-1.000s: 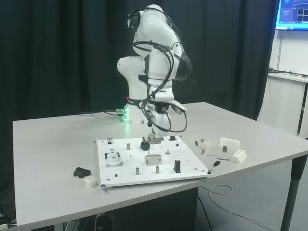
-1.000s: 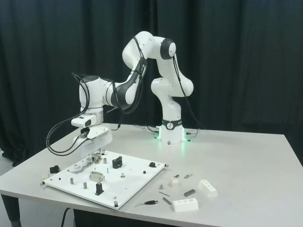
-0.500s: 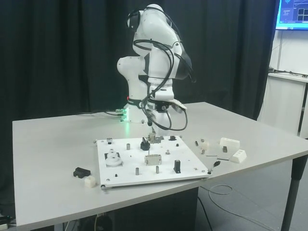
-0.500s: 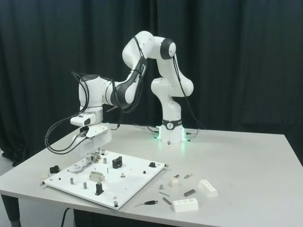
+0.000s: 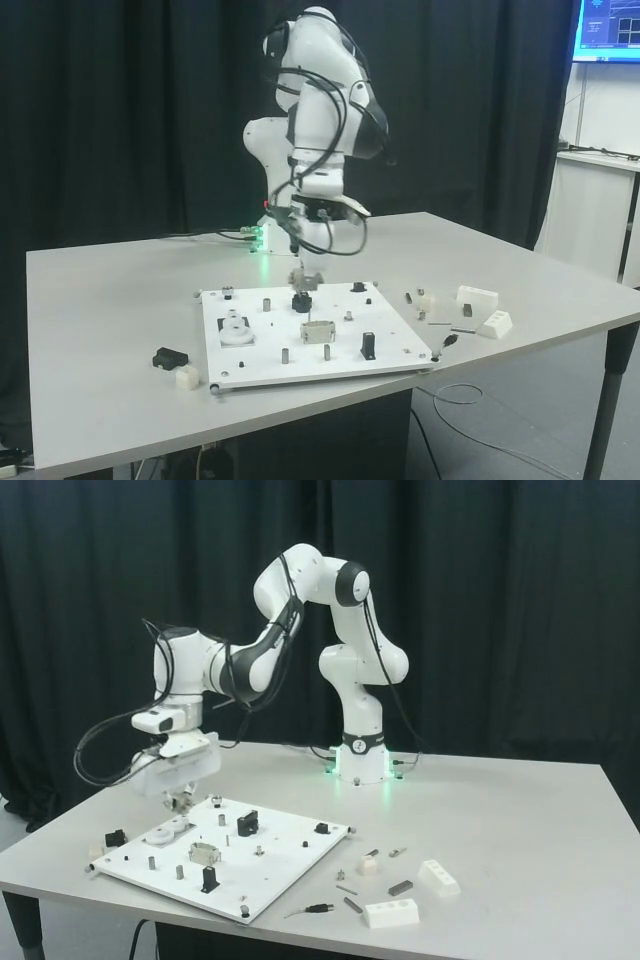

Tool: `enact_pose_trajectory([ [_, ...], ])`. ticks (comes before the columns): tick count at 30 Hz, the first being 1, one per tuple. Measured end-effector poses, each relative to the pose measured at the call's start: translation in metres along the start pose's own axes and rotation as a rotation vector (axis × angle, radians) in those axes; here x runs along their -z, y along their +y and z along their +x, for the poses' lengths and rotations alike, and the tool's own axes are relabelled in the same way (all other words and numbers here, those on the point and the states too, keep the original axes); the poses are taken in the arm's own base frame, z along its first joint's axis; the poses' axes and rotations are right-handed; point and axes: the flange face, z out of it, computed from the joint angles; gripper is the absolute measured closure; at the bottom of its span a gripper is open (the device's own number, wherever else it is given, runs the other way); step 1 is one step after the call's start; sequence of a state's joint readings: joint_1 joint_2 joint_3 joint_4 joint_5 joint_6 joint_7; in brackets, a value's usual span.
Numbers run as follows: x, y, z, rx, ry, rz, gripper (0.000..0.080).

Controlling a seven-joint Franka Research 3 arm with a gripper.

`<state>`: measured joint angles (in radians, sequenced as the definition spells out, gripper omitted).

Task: Place waterproof.

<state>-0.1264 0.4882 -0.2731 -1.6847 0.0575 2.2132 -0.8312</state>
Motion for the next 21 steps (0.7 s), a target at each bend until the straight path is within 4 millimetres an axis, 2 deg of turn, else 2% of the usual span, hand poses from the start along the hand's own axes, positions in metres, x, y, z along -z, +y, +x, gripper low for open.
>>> enact_pose_trajectory([
  [11,0.011,0.044,-0.035,-0.098,-0.005,-0.067,0.0492],
  [21,-0.002,0.085,-0.077,-0.187,-0.023,-0.107,0.0492],
])
